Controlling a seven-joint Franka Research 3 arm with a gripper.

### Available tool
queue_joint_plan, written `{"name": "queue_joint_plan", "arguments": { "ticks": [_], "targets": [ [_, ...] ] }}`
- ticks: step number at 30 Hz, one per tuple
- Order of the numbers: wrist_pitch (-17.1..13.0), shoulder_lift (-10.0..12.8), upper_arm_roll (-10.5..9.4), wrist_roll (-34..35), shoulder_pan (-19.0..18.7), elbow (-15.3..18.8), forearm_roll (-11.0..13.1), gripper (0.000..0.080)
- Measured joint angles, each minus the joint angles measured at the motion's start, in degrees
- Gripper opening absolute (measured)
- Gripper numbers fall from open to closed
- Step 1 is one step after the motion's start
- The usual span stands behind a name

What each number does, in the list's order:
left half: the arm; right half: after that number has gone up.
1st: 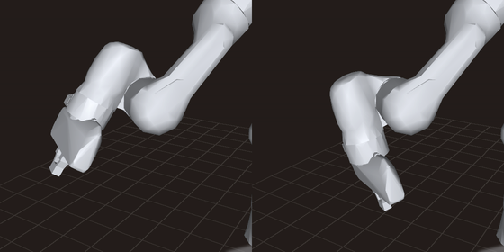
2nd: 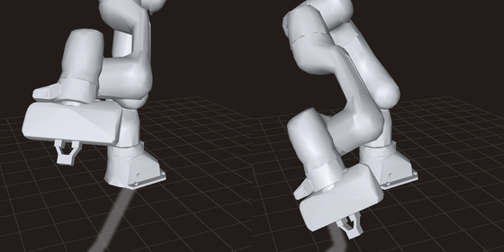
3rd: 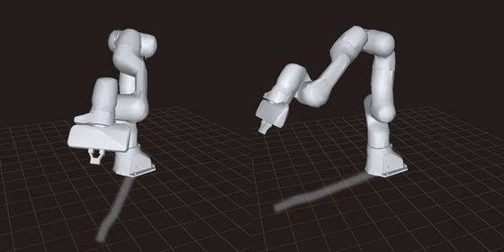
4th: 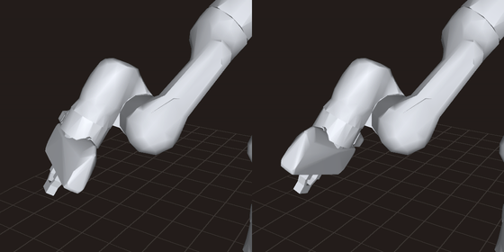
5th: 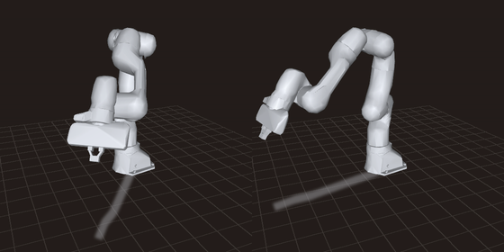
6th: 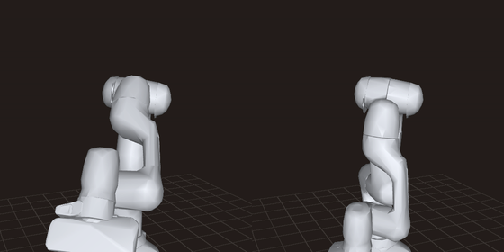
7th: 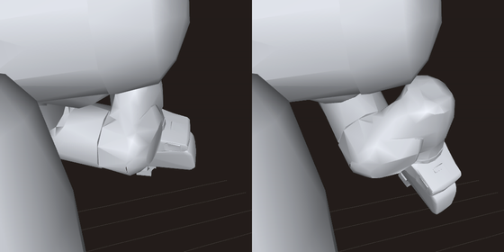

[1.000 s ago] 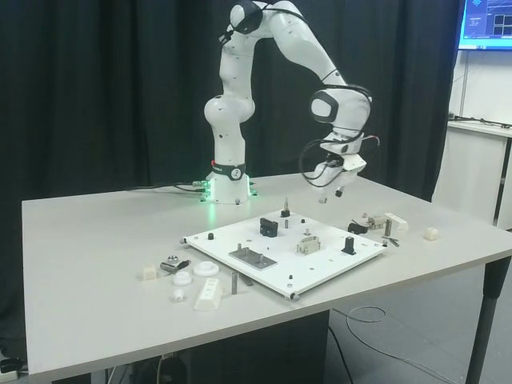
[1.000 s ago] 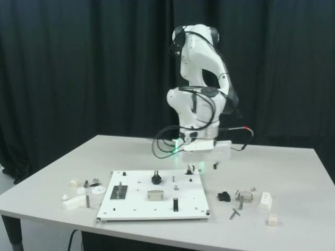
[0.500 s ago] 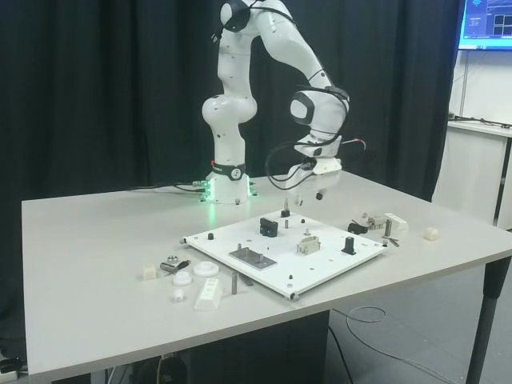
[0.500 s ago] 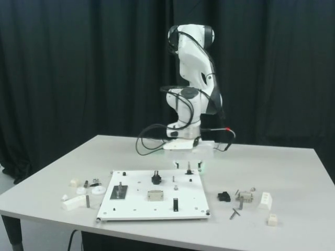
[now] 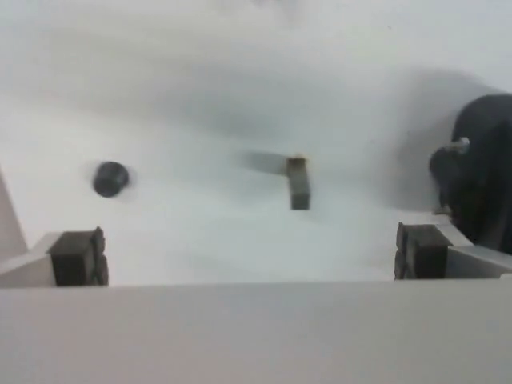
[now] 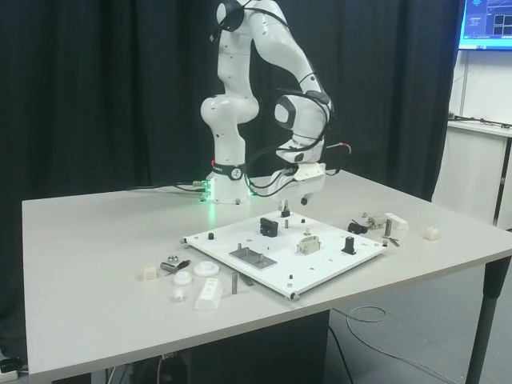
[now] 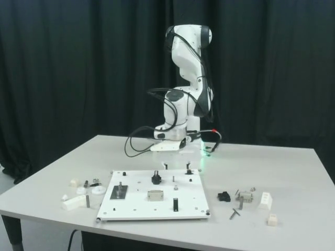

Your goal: Remove square peg 2.

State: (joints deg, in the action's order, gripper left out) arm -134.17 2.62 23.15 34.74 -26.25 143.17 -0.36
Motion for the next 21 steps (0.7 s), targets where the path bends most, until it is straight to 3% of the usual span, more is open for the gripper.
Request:
{"name": "queue_joint_plan", "arguments": {
  "ticks": [9,21],
  "targets": [
    [-1.4,0.8,0.00,-1.3,1.3,1.4,3.0,0.0800],
    [-4.1,3.9,-0.16,-5.8,1.2,1.8,7.4,0.0800]
  ]
}}
